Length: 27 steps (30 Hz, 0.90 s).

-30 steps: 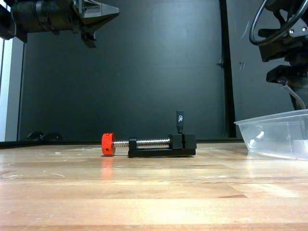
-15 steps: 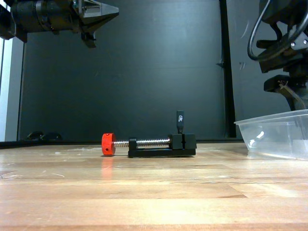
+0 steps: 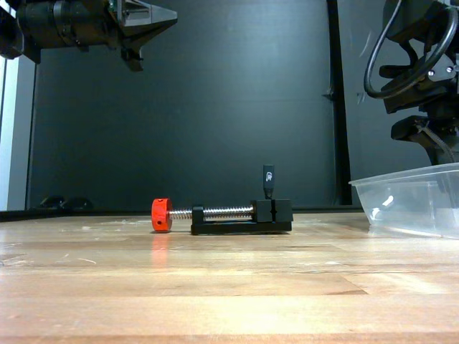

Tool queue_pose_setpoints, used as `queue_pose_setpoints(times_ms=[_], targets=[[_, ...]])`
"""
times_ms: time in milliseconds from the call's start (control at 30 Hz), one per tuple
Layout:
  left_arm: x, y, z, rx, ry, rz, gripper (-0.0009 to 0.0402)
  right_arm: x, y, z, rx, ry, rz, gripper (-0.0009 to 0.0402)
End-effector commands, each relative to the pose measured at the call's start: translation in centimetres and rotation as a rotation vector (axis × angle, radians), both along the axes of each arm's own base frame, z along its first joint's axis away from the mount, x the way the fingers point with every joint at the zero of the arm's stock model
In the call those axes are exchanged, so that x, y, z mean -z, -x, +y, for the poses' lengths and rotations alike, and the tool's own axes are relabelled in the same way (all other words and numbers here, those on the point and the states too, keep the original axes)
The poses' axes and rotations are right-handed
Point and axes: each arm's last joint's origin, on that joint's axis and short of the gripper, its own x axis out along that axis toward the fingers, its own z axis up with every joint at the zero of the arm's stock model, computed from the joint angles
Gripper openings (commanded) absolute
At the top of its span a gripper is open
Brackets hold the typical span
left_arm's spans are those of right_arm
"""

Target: Pick the USB-C connector and install on taskboard

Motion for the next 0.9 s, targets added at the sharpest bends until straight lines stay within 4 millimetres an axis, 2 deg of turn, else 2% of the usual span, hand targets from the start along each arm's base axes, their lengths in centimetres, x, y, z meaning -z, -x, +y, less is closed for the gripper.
queue_pose_setpoints(times_ms=[33, 600, 900], targets=[[0.01, -0.01, 0.00, 0.000, 0.000, 0.000, 0.0000, -0.01, -0.03, -0.03, 0.002, 0.007, -0.004, 0.0124], [0.01, -0.01, 0.00, 0.000, 0.000, 0.000, 0.0000, 0.01, -0.01, -0.06, -0.004, 0.010, -0.002, 0.0052], [0.01, -0.01, 0.00, 0.000, 0.000, 0.000, 0.0000, 0.00, 0.00, -0.07, -0.013, 0.012, -0.001, -0.0002]])
